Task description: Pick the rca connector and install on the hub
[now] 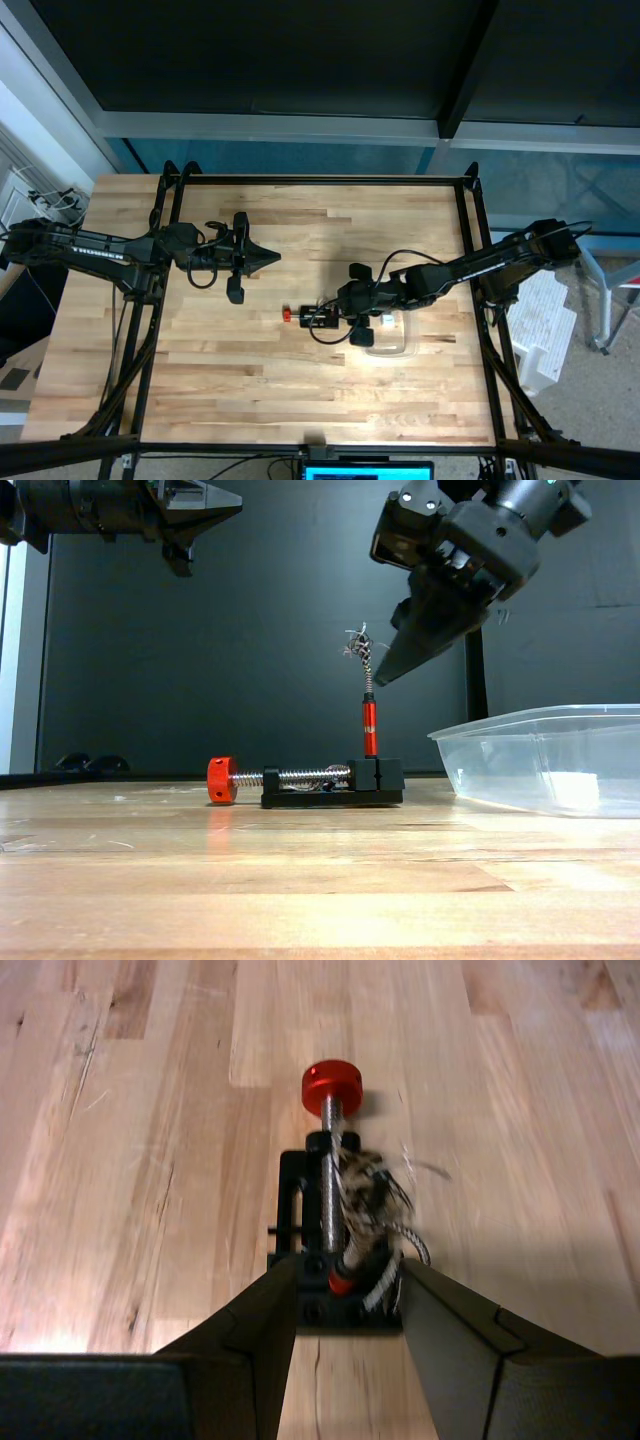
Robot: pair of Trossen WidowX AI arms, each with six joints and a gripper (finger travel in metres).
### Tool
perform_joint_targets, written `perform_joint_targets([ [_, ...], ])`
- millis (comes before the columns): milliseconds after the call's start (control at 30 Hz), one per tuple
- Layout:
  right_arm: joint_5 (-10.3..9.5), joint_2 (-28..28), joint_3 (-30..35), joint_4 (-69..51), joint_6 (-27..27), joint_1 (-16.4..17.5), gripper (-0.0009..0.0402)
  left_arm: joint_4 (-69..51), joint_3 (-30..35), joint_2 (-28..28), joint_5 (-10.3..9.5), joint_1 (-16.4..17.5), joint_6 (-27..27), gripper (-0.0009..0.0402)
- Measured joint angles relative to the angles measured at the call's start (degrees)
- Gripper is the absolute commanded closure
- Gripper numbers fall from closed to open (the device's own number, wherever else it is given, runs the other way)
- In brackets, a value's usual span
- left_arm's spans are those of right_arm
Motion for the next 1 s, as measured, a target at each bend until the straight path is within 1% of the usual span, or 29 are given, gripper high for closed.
perform_joint_targets([
  [133, 0.02, -1.7, 3.0, -6.3, 0.1, 0.0, 0.0254, 0.0, 0.0, 0.0, -0.02, 0.0, 0.0, 0.0393],
  [233, 0.04, -2.5, 4.1, -9.1, 0.1, 0.0, 0.0254, 0.0, 0.0, 0.0, -0.02, 0.0, 0.0, 0.0393],
  [533, 0.07, -3.2, 4.3, -10.3, 0.0, 0.0, 0.0259, 0.0, 0.0, 0.0, 0.0, 0.0, 0.0, 0.0393],
  [600, 0.07, -4.8, 3.4, -8.7, -0.3, -0.1, 0.0266, 0.0, 0.0, 0.0, 0.0, 0.0, 0.0, 0.0393],
  [733, 0.39, -10.0, 0.2, -3.3, -1.8, -1.1, 0.0289, 0.0, 0.0, 0.0, 0.0, 0.0, 0.0, 0.0393],
  [833, 1.16, -13.9, -2.0, 0.8, -3.1, -2.4, 0.0311, 0.0, 0.0, 0.0, 0.0, 0.0, 0.0, 0.0393],
  [900, 1.22, -16.3, -3.5, 3.8, -3.7, -3.5, 0.0327, 0.0, 0.0, 0.0, -0.02, 0.0, 0.0, 0.0393],
  [1000, 1.09, -19.7, -7.3, 11.5, -4.4, -4.9, 0.0351, 0.0, 0.0, 0.0, -0.02, 0.0, 0.0, 0.0393],
])
